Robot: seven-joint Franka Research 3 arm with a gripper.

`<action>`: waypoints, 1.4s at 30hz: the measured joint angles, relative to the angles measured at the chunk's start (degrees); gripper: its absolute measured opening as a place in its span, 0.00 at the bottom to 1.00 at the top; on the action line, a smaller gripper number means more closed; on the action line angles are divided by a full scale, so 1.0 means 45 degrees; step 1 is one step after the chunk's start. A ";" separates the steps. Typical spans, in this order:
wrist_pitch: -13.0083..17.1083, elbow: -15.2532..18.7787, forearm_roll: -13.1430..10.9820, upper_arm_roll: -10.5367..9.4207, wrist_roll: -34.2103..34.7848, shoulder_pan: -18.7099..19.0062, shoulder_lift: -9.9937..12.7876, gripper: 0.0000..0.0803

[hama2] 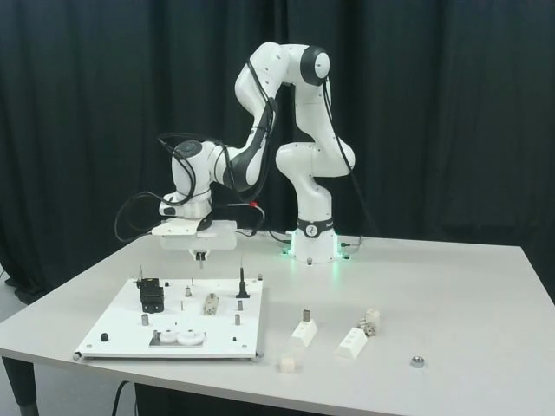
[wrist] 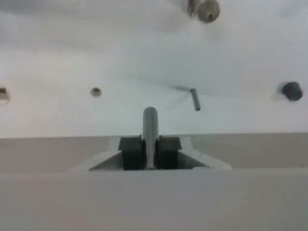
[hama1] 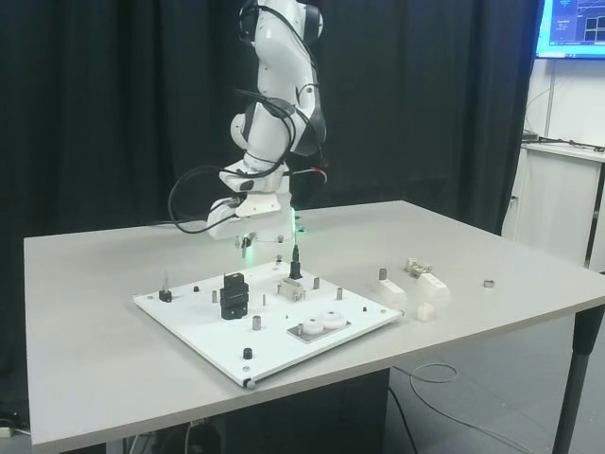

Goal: Insert round peg 2.

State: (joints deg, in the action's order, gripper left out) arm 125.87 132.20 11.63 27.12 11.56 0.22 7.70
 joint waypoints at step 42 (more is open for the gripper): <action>0.2509 0.2554 -0.2263 0.0703 -0.0481 0.0084 -0.0763 0.09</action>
State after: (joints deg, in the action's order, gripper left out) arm 137.15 143.69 1.45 30.28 9.40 0.60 4.27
